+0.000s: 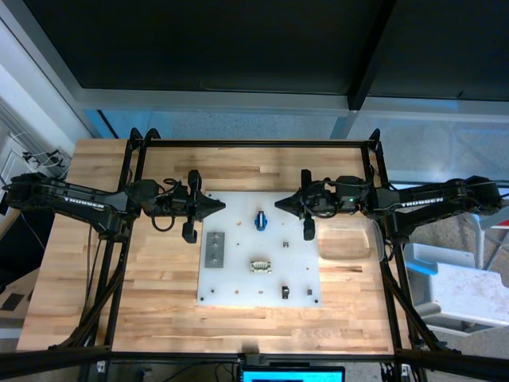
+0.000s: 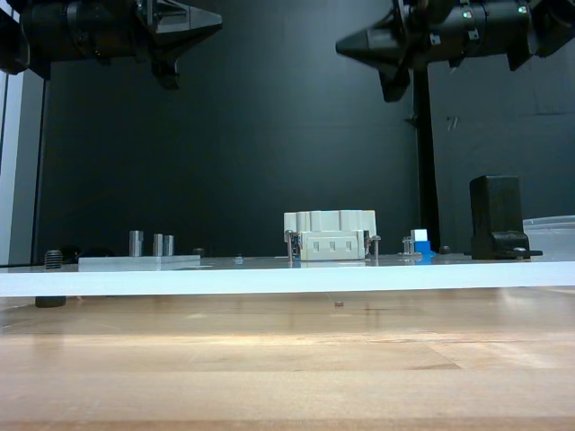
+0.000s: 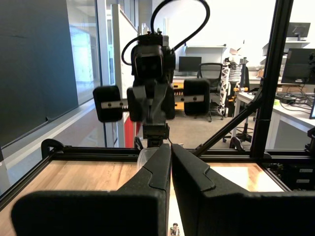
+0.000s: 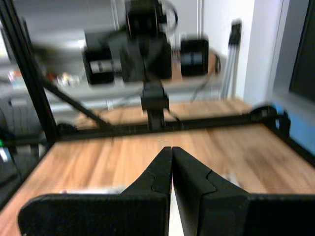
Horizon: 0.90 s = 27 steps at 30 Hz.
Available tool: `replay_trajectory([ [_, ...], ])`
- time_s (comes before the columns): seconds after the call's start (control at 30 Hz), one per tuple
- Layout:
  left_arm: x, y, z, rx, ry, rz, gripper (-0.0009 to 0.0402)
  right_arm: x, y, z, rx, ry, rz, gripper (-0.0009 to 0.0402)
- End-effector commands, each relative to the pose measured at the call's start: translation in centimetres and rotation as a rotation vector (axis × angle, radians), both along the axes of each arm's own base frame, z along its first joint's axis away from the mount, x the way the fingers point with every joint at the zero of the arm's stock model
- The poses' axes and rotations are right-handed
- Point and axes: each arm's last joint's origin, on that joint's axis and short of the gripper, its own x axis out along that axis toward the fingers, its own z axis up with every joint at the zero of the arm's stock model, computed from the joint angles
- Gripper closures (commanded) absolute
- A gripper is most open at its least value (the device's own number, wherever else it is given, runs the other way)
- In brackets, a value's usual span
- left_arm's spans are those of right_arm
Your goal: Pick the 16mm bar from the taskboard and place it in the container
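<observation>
Seen from above, the taskboard (image 1: 238, 286) lies flat in the middle of the wooden desk (image 1: 159, 302). The left pincer (image 1: 219, 205) hangs over the board's far left corner, its fingers together in a point aimed right. The right pincer (image 1: 280, 204) hangs over the board's far strip, just right of the blue knob (image 1: 260, 220), fingers likewise together and aimed left. The two tips face each other, apart. A grey metal block (image 1: 215, 248) sits on the board's left part, a silver connector (image 1: 260, 266) near the middle, and a small black block (image 1: 285, 291) toward the near edge. The container (image 1: 347, 258) rests on the desk just beside the board's right edge.

From desk height, both pincers hang high above the board, touching nothing. Three short grey pegs stand upright on the grey metal block at the left. The 16mm bar (image 2: 136, 242) is probably the leftmost, thickest-looking one, though I cannot be sure which.

In the left wrist view, the left pincer's fingers (image 3: 155, 172) are closed with only a thin slit between them, holding nothing. The right arm (image 3: 150, 88) faces it from across the desk.

The right wrist view is blurred. The right pincer's fingers (image 4: 157, 177) meet tip to tip, empty, with the left arm (image 4: 147, 54) opposite.
</observation>
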Motion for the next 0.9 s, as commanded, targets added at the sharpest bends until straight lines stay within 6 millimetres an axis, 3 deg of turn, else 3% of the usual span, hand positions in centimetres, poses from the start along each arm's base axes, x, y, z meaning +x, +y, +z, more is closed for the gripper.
replay_trajectory([
  [0.03,0.0,0.0,0.0,0.0,0.0,0.0,0.0393,0.1,0.1,0.5,-0.001,0.096,0.003,0.0393],
  [0.33,0.0,0.0,0.0,0.0,0.0,0.0,0.0393,-0.4,0.6,2.4,0.0,0.375,0.022,0.0393],
  [0.9,0.0,0.0,0.0,0.0,0.0,0.0,0.0393,-2.3,0.7,3.7,-0.012,0.645,-0.002,0.0393],
])
